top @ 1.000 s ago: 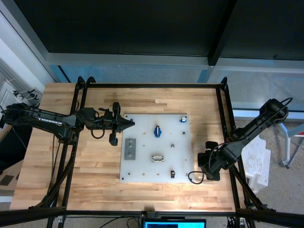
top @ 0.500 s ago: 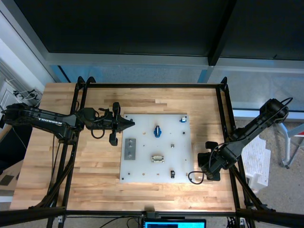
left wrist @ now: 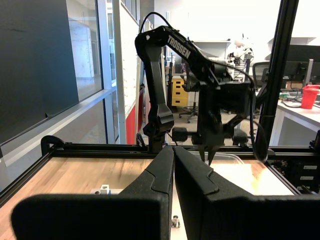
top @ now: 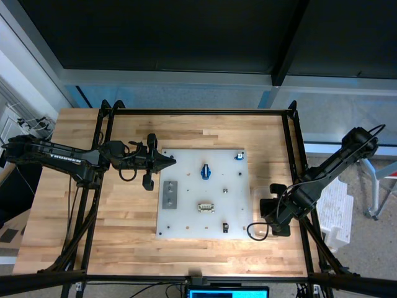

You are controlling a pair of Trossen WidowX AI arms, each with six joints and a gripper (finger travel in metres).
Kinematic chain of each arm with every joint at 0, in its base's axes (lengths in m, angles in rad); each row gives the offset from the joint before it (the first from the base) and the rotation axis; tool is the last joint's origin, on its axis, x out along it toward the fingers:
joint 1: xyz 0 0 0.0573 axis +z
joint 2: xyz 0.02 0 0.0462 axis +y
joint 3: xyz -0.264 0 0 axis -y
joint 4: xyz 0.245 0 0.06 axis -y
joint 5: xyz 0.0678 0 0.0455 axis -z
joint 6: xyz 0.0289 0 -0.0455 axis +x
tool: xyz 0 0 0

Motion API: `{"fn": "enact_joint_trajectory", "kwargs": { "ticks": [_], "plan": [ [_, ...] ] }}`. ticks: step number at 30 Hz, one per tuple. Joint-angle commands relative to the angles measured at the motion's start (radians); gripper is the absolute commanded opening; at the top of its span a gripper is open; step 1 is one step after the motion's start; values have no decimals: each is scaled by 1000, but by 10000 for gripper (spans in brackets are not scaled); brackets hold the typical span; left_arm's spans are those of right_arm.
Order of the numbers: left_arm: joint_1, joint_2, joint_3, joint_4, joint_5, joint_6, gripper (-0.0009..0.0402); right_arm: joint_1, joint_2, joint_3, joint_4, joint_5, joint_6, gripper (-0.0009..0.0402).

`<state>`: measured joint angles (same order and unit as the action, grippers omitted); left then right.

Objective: Pick the 16mm bar and install on taskboard

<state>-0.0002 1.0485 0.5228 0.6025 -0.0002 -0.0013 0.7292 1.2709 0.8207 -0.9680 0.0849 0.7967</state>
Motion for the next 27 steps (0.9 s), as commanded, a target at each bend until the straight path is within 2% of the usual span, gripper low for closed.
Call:
{"fn": "enact_joint_trajectory", "kwargs": {
  "ticks": [1, 12, 19, 27],
  "plan": [
    [0, 0, 0, 0, 0, 0, 0, -1, -8, 61, -66, 1, -3, 0],
    [0, 0, 0, 0, 0, 0, 0, -5, -8, 236, -264, 1, -26, 0],
    [0, 0, 0, 0, 0, 0, 0, -14, -8, 264, -297, 1, -50, 0],
    [0, 0, 0, 0, 0, 0, 0, -71, 2, 265, -269, 0, -138, 0]
  ]
}}
